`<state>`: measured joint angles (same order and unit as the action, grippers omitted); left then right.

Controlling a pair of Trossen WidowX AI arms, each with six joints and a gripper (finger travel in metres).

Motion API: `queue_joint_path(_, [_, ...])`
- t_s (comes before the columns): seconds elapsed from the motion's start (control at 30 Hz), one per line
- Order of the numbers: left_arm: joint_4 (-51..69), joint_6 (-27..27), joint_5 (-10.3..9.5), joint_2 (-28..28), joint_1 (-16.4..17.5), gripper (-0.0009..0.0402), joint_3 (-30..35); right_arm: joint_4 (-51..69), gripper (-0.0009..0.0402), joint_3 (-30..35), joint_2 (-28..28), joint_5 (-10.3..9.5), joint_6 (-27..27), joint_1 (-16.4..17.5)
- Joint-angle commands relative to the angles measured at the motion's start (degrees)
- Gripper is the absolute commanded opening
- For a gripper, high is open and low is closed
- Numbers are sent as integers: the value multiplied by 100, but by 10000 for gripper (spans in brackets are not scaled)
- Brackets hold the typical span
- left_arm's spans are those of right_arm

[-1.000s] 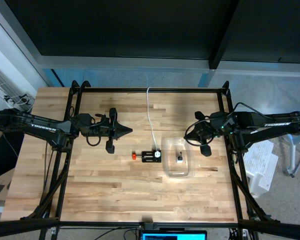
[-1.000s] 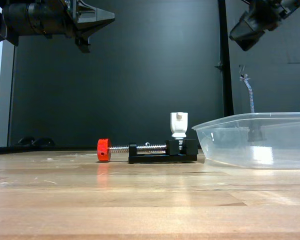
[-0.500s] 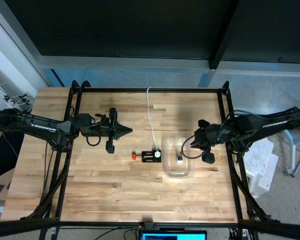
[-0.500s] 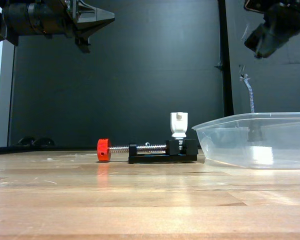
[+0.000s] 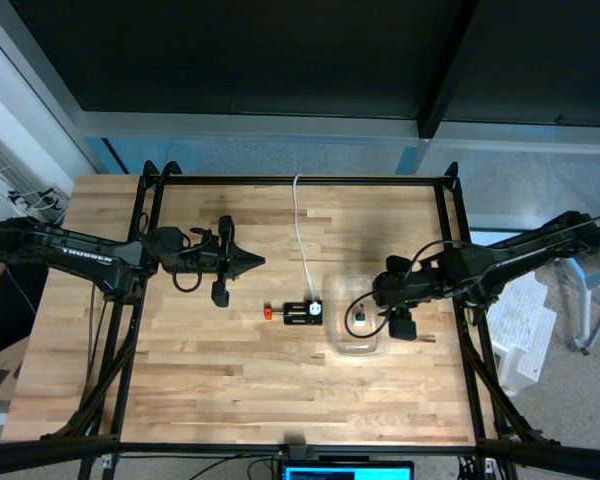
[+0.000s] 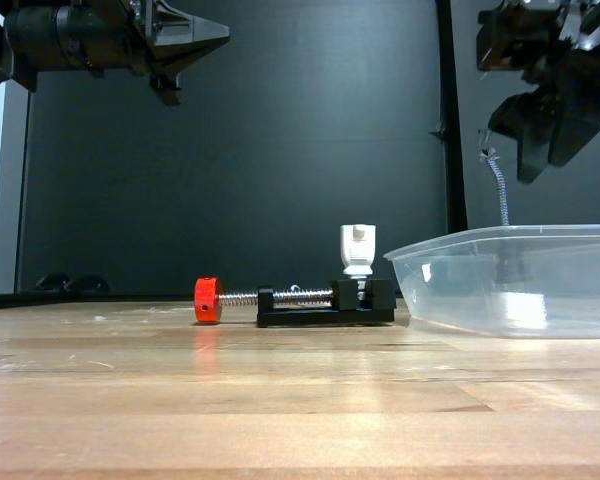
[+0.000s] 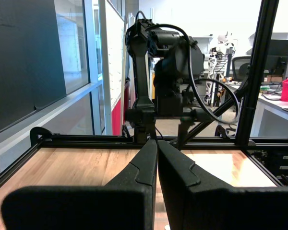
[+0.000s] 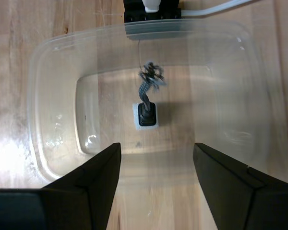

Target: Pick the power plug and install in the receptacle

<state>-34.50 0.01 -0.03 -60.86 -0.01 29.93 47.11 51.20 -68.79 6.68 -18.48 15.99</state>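
**A:** What has changed in the last second?

**B:** Only the right arm. The right gripper (image 8: 156, 146) has swung in from the right edge and come down. It now hangs over the clear tray (image 8: 38, 67), pointing downward, fingers spread wide with nothing between them.

**A:** And the power plug?

**B:** The power plug (image 8: 147, 115) stands in the middle of the tray on a small whitish square piece (image 8: 140, 125), with a short braided lead (image 8: 145, 86) rising from it. The gripper is above it and well clear, not touching.

**A:** Where does it have to go?

**B:** To the receptacle (image 5: 302, 311), just left of the tray, with its red knob (image 5: 268, 312) at the left end.

**A:** The other arm?

**B:** The left gripper (image 7: 157, 143) is parked high over the left half of the table (image 5: 180, 380), fingers pressed together, holding nothing.

**A:** So where are we?

**B:** I'd say the approach is nearly finished and the pick not yet begun. Next comes a straight descent, then closing on the plug body and not its lead
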Motion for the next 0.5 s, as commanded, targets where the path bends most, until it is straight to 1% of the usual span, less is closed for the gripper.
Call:
queue_joint_path(0.03, [0, 0, 0, 0, 0, 0, 2, -240, 226, -4, -245, -2, -11, 17])
queue_joint_path(0.13, [0, 0, 0, 0, 0, 0, 2, -352, 227, -4, -424, 2, -9, 31])
queue_joint_path(0.23, [0, 0, 0, 0, 0, 0, 2, -470, 227, -4, -614, 48, -7, 42])
queue_joint_path(0.3, [0, 0, 0, 0, 0, 0, 2, -553, 226, -4, -728, 129, -7, 55])
queue_joint_path(0.5, [0, 0, 0, 0, 0, 0, 2, -754, 226, -7, -994, 127, 52, 96])
